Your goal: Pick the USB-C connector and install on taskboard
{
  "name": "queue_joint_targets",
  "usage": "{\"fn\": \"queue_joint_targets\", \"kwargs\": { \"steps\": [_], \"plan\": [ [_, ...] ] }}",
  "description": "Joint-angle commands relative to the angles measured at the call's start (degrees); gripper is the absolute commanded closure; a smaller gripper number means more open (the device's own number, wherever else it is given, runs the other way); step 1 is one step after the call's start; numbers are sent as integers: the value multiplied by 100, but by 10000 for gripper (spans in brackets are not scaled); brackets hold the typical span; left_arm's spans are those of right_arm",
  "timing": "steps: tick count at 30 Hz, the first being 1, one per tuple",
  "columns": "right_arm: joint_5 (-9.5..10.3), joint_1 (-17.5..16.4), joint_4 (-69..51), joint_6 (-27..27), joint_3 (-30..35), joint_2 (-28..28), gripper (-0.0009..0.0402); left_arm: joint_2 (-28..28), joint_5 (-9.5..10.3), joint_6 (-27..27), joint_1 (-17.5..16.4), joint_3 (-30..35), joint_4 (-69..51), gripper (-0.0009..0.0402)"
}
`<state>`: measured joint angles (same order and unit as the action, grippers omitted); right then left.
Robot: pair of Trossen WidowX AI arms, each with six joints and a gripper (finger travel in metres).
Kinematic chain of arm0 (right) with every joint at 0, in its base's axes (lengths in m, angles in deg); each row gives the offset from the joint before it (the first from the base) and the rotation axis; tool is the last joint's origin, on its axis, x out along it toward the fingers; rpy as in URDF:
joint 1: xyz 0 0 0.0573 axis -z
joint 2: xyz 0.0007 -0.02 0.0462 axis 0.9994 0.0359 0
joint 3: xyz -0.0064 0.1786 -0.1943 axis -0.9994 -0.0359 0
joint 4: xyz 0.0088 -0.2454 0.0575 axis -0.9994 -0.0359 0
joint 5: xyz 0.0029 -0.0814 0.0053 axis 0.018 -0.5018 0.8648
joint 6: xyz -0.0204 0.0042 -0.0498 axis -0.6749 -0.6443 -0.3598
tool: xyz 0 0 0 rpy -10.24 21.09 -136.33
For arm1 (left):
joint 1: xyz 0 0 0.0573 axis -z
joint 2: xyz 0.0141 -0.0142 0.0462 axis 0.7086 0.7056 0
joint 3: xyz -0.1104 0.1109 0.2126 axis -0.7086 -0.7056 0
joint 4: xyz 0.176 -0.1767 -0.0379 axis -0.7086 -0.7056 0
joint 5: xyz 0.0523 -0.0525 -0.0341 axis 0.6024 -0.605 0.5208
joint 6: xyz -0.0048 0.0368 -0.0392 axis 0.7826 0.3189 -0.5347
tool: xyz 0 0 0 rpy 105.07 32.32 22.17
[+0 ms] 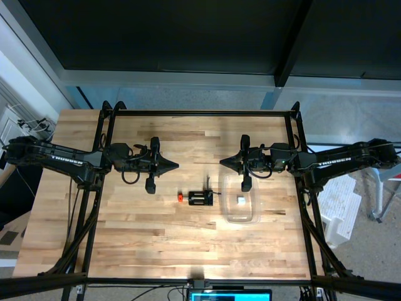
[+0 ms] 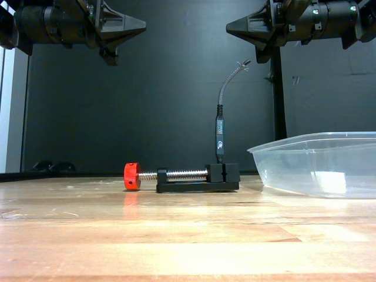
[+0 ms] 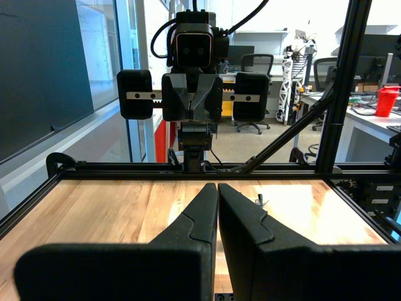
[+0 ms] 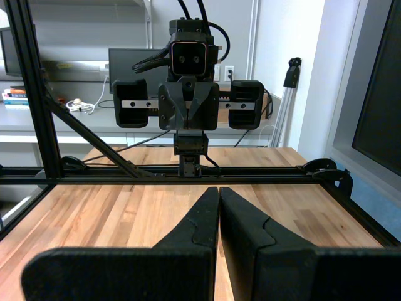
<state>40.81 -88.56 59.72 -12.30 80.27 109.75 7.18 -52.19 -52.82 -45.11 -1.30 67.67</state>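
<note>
White TROSSEN lettering runs along the left arm [image 1: 62, 160] and the right arm [image 1: 332, 162]. Small white mark on the USB-C connector [image 2: 219, 140], unreadable.

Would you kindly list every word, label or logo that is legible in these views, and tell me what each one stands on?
"TROSSEN": on the left arm, behind the left gripper, which hangs shut, high up.
"TROSSEN": on the right arm, fainter, behind the right gripper, also shut and high.
White mark on the USB-C connector standing upright in the taskboard: too small to read.
Nothing else is legible.
</note>
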Motion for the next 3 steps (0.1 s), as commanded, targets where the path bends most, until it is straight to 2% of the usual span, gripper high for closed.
{"fn": "queue_joint_targets", "kwargs": {
  "steps": [1, 3],
  "plan": [
    [0, -2, 2, 0, 0, 0, 393, 2, 0, 2, -2, 0, 2, 393],
    [0, -2, 2, 0, 0, 0, 393, 2, 0, 2, 0, 0, 2, 393]
  ]
}}
